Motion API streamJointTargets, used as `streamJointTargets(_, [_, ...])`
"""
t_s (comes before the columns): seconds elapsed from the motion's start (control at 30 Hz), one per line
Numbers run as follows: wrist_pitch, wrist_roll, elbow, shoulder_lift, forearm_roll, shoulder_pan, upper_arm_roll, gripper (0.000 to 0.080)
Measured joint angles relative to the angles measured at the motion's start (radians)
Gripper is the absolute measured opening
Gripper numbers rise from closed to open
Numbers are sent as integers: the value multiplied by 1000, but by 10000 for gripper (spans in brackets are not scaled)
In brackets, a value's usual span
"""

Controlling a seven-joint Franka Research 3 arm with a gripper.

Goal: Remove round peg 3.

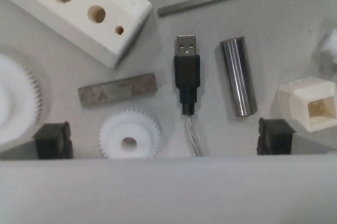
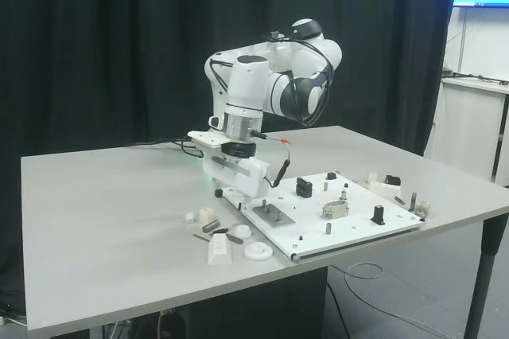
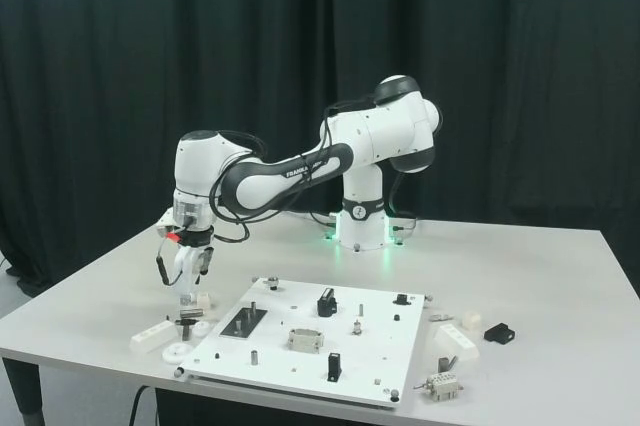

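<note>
A round metal peg lies loose on its side on the grey table, between a black USB plug and a white square-hole block. My gripper is open above these parts, with nothing held; its black fingertips stand wide apart. Between them on the table below lie a small white gear and the USB cable. From the room, the gripper hovers over the loose parts left of the white assembly board.
A white block with several holes, a flat grey bar, a thin metal bar and a large white gear lie around. The board carries black and metal fixtures. More small parts lie beyond its far side.
</note>
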Motion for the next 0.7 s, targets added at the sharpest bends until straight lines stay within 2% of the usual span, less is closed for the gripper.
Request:
streamJointTargets(0.23, [0,0,0,0,0,0,0,767])
streamJointTargets(0.27, [0,0,0,0,0,0,0,798])
streamJointTargets(0.7, [3,0,0,0,0,-6,0,800])
